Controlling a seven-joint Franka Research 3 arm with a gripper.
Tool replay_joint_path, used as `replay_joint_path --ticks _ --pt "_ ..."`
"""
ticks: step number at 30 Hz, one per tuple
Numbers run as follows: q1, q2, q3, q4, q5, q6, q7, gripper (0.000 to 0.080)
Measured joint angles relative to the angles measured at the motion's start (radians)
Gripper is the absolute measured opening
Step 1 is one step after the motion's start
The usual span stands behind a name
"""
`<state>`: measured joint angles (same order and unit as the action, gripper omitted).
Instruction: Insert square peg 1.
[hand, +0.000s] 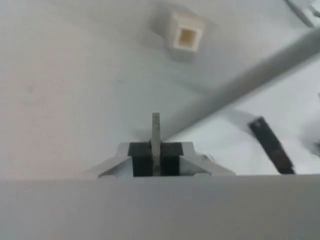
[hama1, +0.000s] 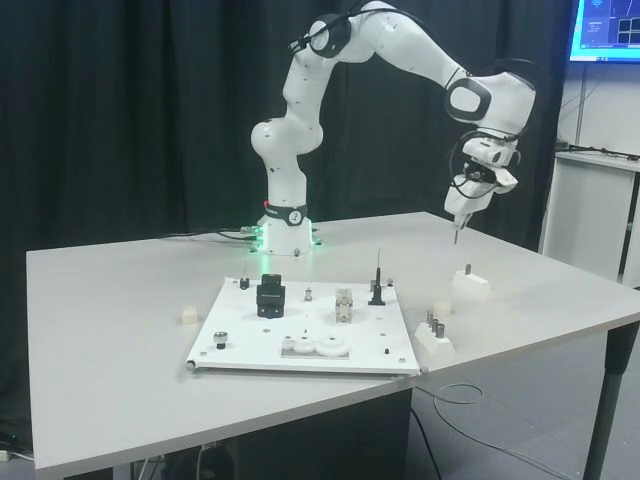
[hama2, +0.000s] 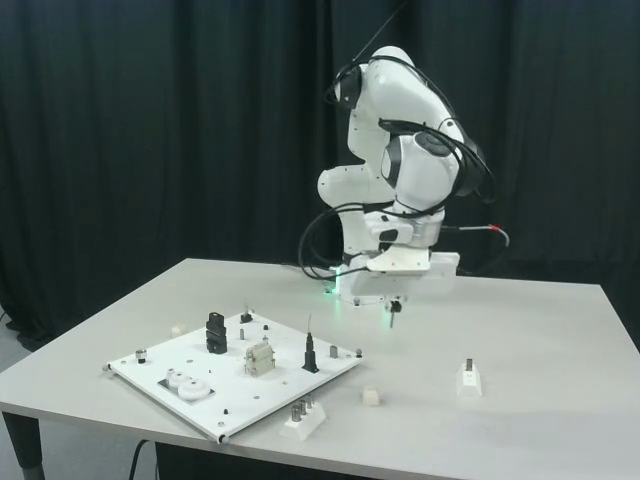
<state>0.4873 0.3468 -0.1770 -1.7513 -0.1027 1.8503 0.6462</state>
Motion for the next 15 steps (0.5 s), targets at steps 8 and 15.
replay_joint_path --ticks 8,15 --pt "-0.024 -0.031 -0.007 -0.007 -0.061 -0.045 -0.068 0.0031" --pt "-0.064 -0.066 -0.007 -0.035 -0.083 -0.058 -0.166 0.0031"
